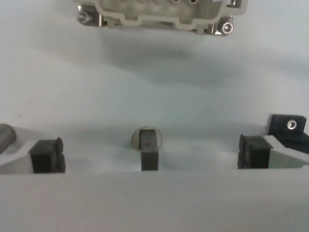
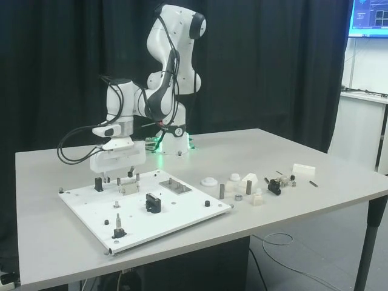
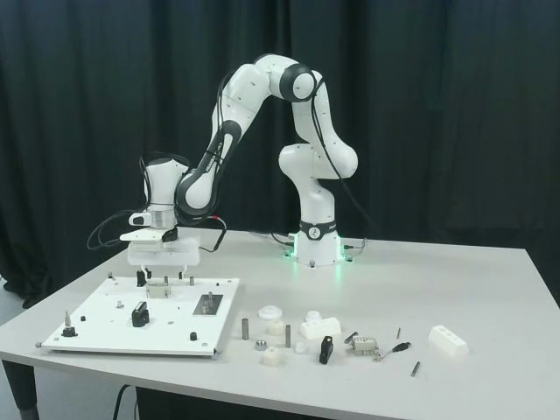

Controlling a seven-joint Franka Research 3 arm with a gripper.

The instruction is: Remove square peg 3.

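We see the gripper [image 1: 149,154] hanging low over the white board [image 2: 182,221], at the centre-left of both room views, and its placement looks deliberate: in the wrist view the two black fingertips [image 1: 47,155] stand wide apart near the lower left and lower right of the frame, with a dark upright peg [image 1: 148,153] squarely between them, touching neither. We take this to be square peg 3, seated in a pale round socket in the board, though from this angle we cannot be sure of its cross-section. So the jaws are spread wide and hold nothing; they straddle the peg so that a simple closing would pinch it on its flat sides. At the top of the wrist view sits a grey connector block [image 1: 157,14], well clear of the peg, so it should not hinder the grasp. In the first room view, the loose parts lie at centre-right on the grey table [image 2: 303,151], apart from the board, presumably where removed pieces are set down. We judge that the removal has not begun: the peg is in its seat, and next it needs a square closing and a straight lift to avoid jamming.
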